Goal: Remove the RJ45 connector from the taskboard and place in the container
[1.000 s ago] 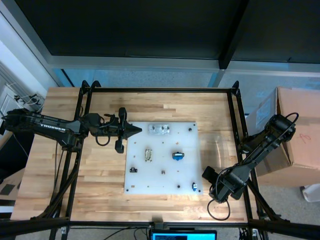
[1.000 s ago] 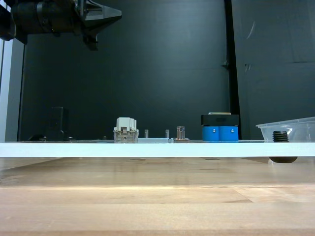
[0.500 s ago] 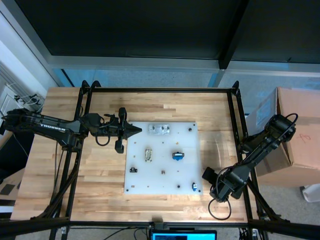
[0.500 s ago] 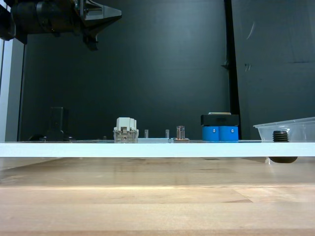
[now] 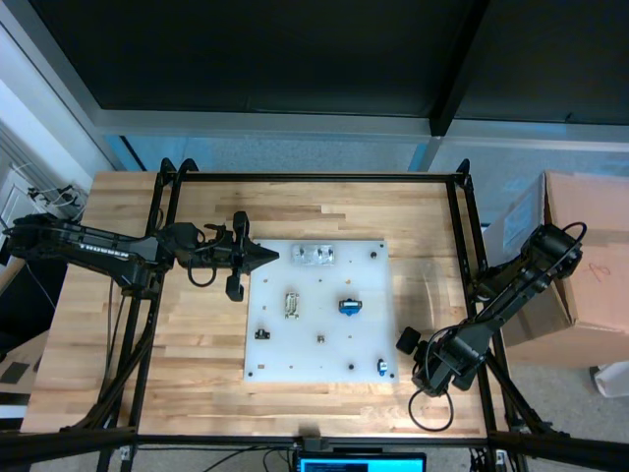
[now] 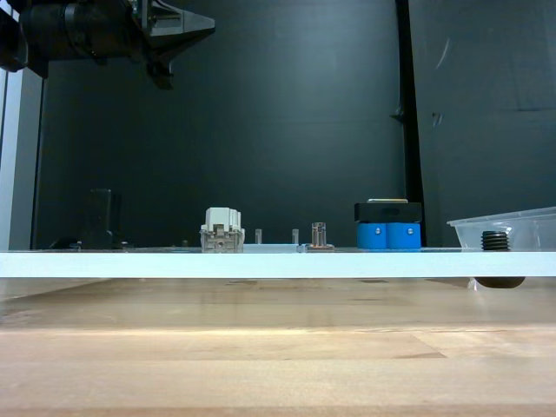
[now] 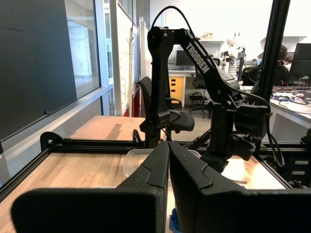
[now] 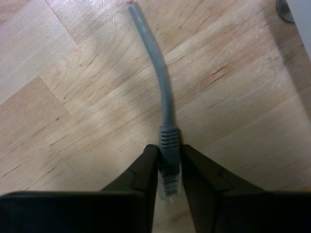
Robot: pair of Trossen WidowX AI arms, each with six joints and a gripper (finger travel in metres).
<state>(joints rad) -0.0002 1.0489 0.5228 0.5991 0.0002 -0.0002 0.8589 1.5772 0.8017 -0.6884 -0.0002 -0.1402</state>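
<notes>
The RJ45 connector, with a grey boot and a short grey cable, is held between the fingers of my right gripper, just above bare wood and clear of the white taskboard. In the high view my right gripper hangs off the board's near right corner. The clear container shows at the right of the low view. My left gripper hovers shut and empty, high over the board's left edge, also seen in the low view.
On the board stand a white multi-pin connector, a blue block and a small blue part. A black knurled piece lies in the container. A cardboard box sits beyond the table's right edge.
My right gripper has shifted slightly left, toward the board's near right corner, with the connector still in it. The left arm has not moved.
</notes>
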